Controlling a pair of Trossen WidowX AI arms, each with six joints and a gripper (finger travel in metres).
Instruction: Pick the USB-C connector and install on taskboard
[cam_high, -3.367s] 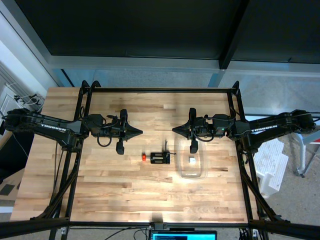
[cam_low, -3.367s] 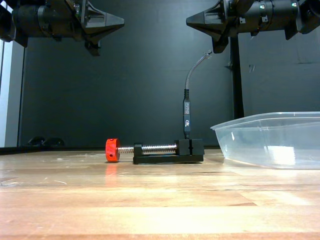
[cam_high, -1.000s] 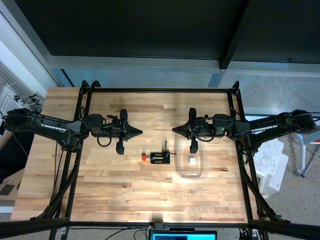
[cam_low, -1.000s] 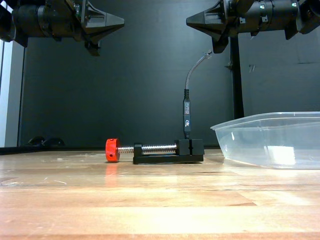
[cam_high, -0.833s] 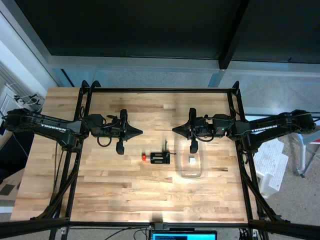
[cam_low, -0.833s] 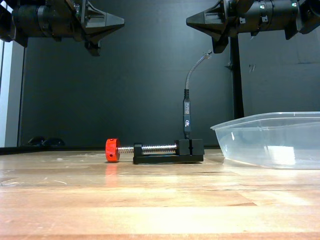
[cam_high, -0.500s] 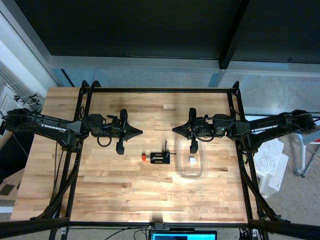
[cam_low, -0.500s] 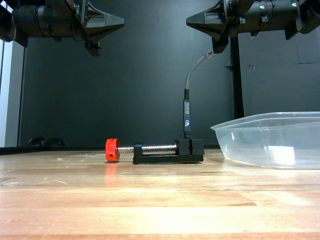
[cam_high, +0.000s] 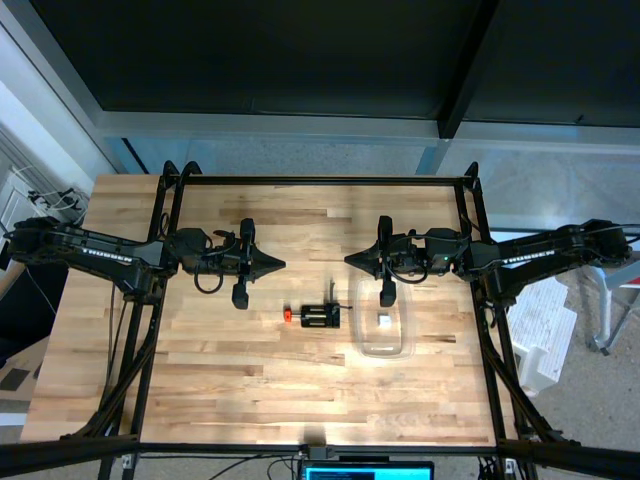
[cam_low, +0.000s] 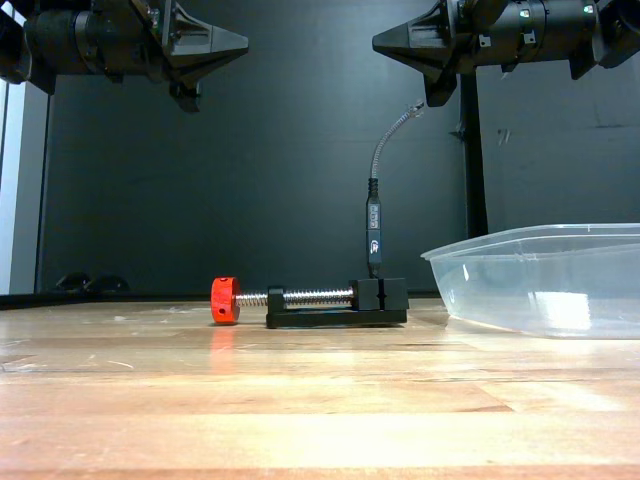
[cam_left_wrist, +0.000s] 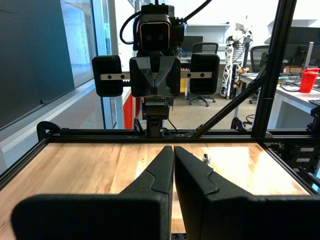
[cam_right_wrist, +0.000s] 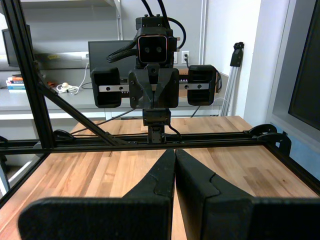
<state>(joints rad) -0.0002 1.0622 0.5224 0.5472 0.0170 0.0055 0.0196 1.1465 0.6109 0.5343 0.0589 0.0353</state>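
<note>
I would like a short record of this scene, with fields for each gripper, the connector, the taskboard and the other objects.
left gripper: raised above the table, fingers shut, holding nothing
right gripper: raised opposite the left gripper, fingers shut, holding nothing
USB-C connector: upright on the taskboard, at the end away from the knob; appears plugged in
taskboard: on the table between the arms, red-orange knob toward the left arm
clear tray: right of the taskboard, white cube inside

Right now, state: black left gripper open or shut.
Shut: fingers touch; left gripper and right gripper, also shut, hover above the wooden table.
</note>
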